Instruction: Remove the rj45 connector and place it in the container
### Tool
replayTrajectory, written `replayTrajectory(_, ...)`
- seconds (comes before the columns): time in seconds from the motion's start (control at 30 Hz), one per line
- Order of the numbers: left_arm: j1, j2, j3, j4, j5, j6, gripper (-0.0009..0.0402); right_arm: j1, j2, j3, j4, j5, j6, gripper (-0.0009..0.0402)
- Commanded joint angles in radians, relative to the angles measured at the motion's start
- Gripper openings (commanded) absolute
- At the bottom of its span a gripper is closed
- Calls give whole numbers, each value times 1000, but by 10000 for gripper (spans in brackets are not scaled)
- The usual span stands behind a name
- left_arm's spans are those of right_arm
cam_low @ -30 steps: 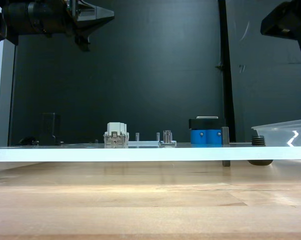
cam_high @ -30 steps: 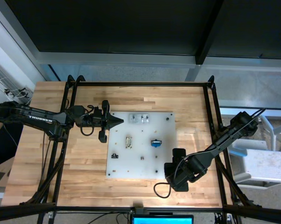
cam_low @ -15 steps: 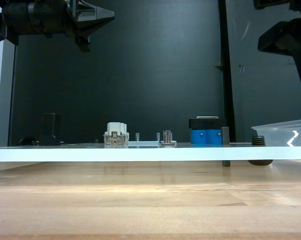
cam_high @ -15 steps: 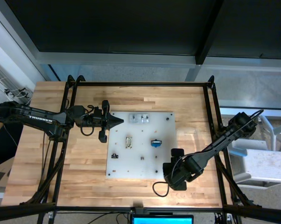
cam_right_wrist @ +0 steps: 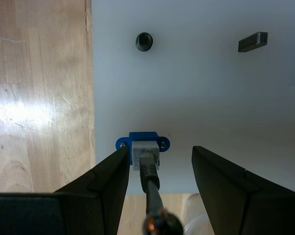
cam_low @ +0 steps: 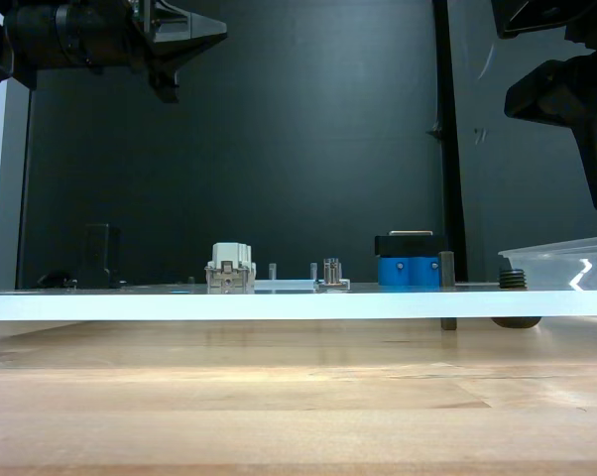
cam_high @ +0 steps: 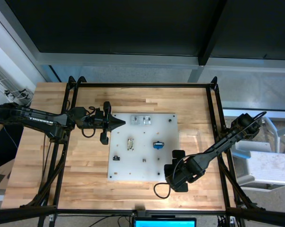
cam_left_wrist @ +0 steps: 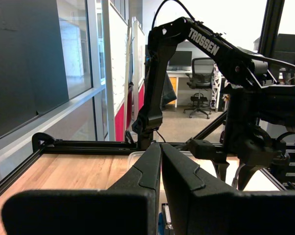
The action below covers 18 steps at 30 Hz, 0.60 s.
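**Connector** (cam_right_wrist: 146,154): a small pale plug with a dark boot and cord. It is seated in the blue block (cam_right_wrist: 143,136) on the right half of the white board (cam_right_wrist: 211,98), and the tray (cam_low: 566,266) lies just beyond that side of the board.

**Handling (judged):** The body looks light and rigid, and it probably has a thin latch tab that could snap. The cord is limp and makes a poor handle. Grip it across the plug's flat sides, directly behind the block, and draw it straight out along its own axis. A sideways pull could strain the socket.

**Right gripper** (cam_right_wrist: 159,149): the jaws are spread wide and hold nothing. The plug lines up between the two fingers but touches neither. The arm reaches in from the table's right edge with its wrist bent downward. In the low view the gripper hangs well above the board and tray.

**Left gripper** (cam_high: 120,122): the fingers are pressed together and hold nothing. It is held high over the board's left edge, well apart from the connector, with the arm stretched level.
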Motion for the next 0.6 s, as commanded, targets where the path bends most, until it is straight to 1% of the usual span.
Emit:
replayTrajectory(0.03,0,0,0,0,0,0,1,0,-1,0,-7,-3,-2,164)
replayTrajectory(0.1,0,0,0,0,0,0,1,0,-1,-1,-8,-10,-3,156)
replayTrajectory(0.17,0,0,0,0,0,0,1,0,-1,-1,-8,-28,-9,148)
replayTrajectory(0.6,0,0,0,0,0,0,1,0,-1,-3,-5,-26,-13,74)
